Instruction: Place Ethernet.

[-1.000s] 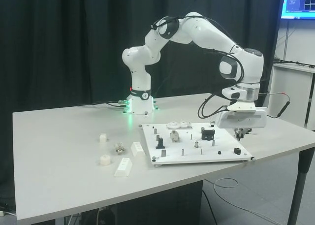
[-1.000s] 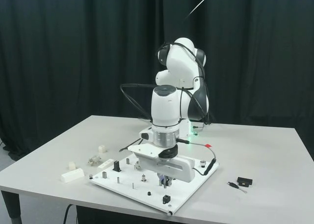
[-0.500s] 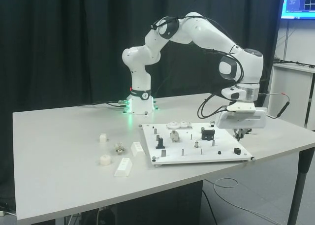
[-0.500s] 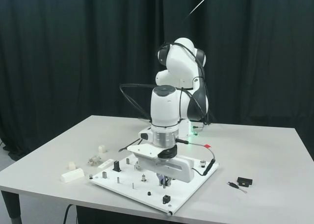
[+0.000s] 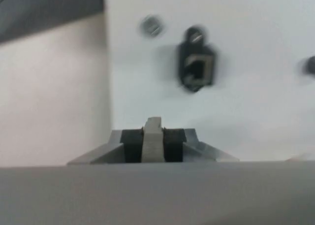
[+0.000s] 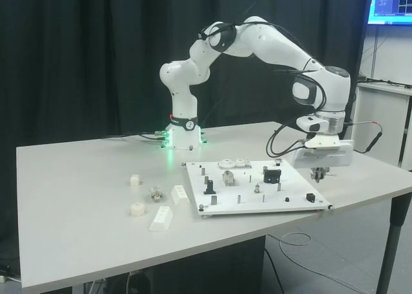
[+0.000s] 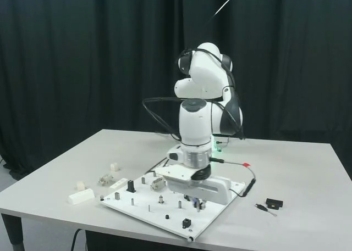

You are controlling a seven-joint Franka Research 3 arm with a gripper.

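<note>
Ethernet plug [image 5: 152,139] clamped between jaws, near black socket [image 5: 197,70].

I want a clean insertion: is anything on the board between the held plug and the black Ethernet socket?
Nothing visible. In the wrist view the plug sits in the tool, with only bare white board up to the socket.

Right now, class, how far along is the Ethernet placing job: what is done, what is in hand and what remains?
Done: the gripper is shut on a small pale plug, so the pick-up looks complete. In hand: the arm hangs low over the white board's edge, with the black Ethernet socket in the wrist view. Left: the plug is not yet in the socket, so aligning and inserting remain.
</note>
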